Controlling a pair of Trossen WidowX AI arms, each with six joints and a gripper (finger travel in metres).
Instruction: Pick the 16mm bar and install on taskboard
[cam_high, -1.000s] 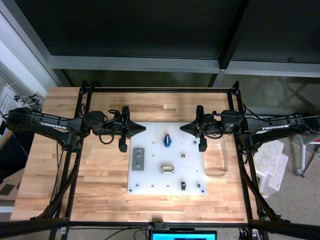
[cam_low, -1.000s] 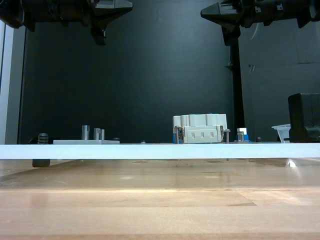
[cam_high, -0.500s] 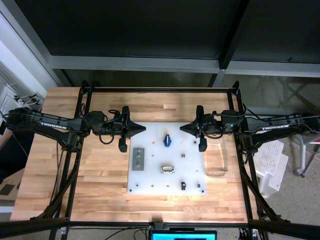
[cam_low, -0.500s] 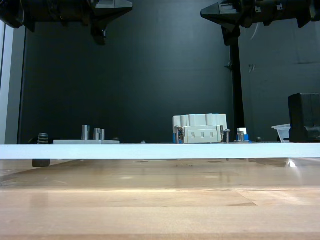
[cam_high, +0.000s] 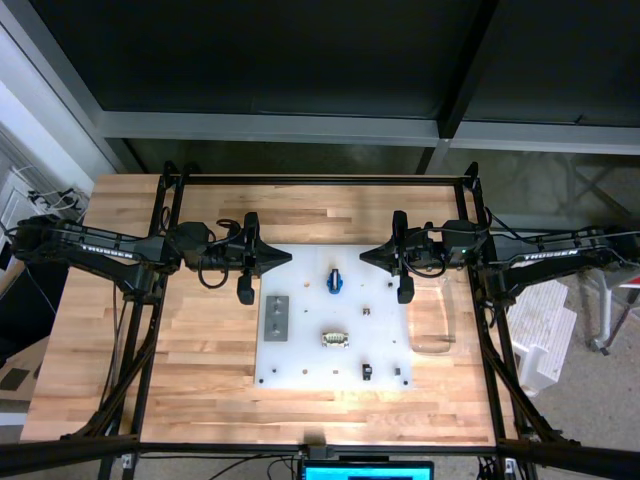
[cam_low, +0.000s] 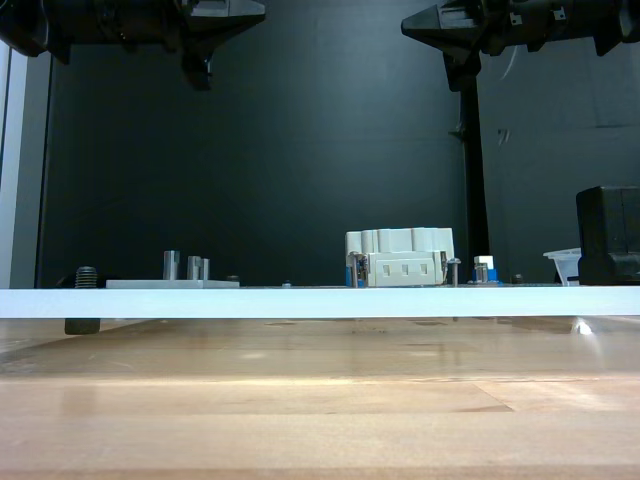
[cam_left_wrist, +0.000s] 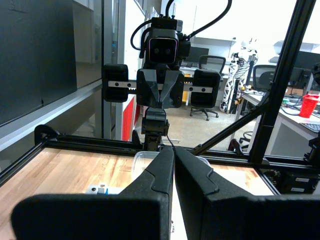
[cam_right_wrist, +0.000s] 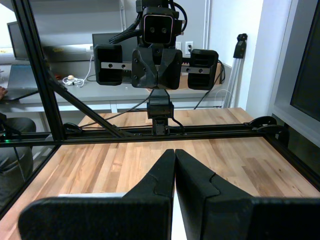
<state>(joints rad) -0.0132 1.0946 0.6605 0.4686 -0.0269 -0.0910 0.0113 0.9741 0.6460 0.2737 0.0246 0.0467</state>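
Note:
The white taskboard (cam_high: 300, 360) lies in the middle of the table. On it sits a grey plate (cam_high: 276, 318) with short metal bars (cam_low: 171, 266) standing upright in it; I cannot tell which one is the 16mm bar. My left gripper (cam_high: 288, 257) hovers high over the board's far left corner, shut and holding nothing, its fingers (cam_left_wrist: 160, 172) pressed together. Facing it from over the far right corner, my right gripper (cam_high: 363, 255) is shut and holds nothing, with its fingers (cam_right_wrist: 192, 175) closed too. Both hang well above the board in the low view.
A blue part (cam_high: 334, 281), a beige connector (cam_high: 336, 340) and small black fittings (cam_high: 366, 372) sit on the board. A clear tray (cam_high: 432, 322) lies just right of the board. A black frame (cam_high: 320, 181) rims the table.

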